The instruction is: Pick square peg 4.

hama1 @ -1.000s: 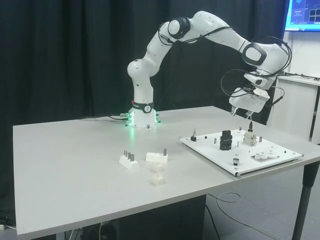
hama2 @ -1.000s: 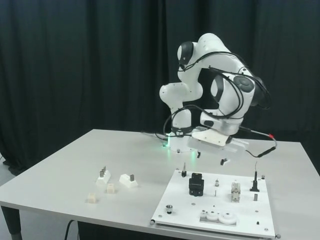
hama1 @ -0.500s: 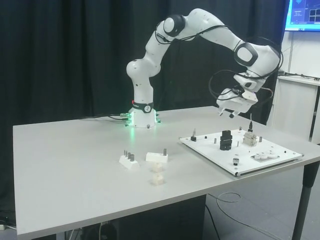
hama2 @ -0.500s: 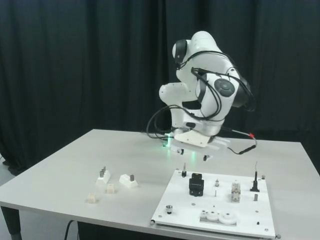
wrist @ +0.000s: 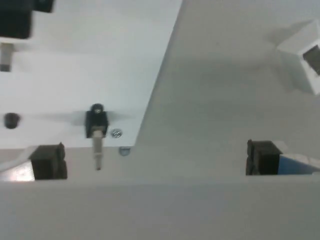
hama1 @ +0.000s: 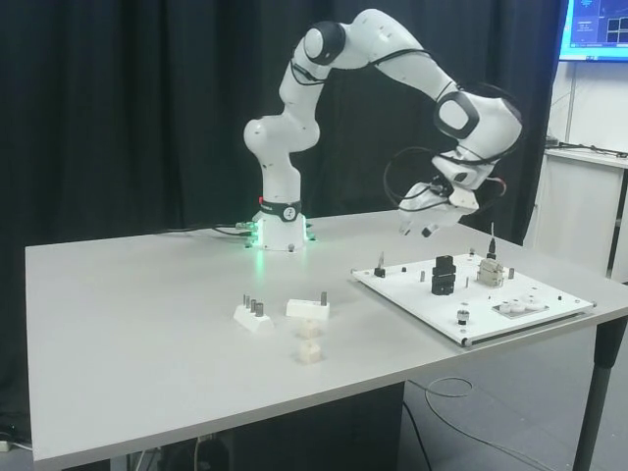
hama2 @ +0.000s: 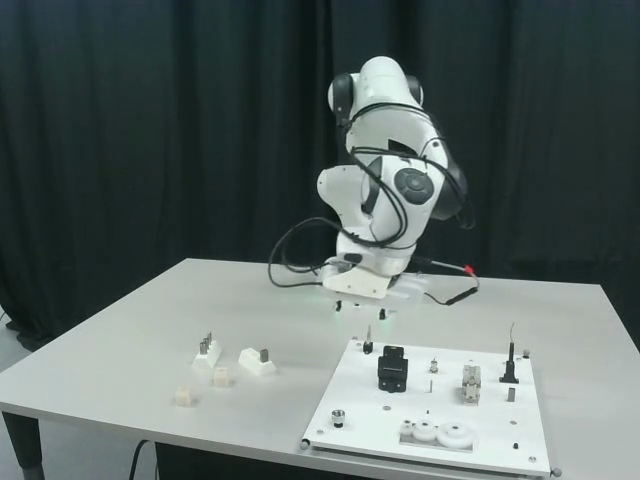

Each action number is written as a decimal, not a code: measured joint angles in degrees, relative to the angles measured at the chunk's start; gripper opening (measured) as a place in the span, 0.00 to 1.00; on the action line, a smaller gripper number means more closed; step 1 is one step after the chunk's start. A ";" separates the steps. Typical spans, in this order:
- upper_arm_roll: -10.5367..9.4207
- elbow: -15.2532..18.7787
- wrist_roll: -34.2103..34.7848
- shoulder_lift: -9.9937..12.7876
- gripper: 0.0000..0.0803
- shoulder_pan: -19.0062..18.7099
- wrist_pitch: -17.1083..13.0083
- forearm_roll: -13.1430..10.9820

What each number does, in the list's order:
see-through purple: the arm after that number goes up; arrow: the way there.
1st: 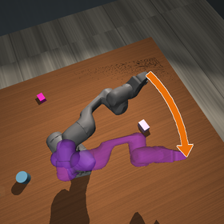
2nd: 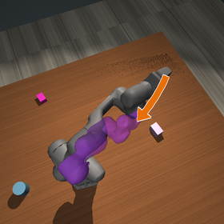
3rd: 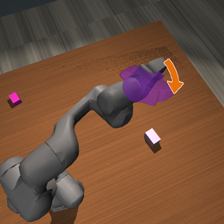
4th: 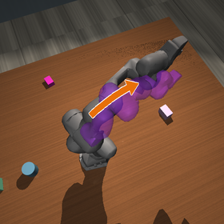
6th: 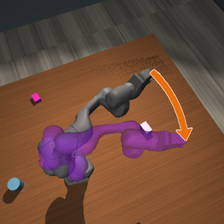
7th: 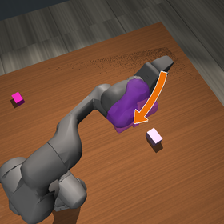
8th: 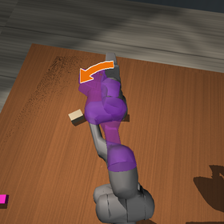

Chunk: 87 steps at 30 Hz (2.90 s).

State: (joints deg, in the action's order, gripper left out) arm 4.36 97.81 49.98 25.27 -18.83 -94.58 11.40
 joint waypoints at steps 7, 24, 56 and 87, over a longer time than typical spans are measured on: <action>-3.12 4.83 -2.59 -1.68 1.00 5.29 -5.40 1.78; -3.09 13.72 -15.45 -3.13 1.00 13.13 -16.85 5.14; 2.87 33.83 -36.75 -12.27 1.00 18.67 -45.11 6.64; 6.19 38.66 -48.45 -9.68 1.00 20.27 -58.59 0.34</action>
State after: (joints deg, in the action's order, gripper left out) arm 10.56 136.47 1.53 15.60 1.45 -153.18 11.73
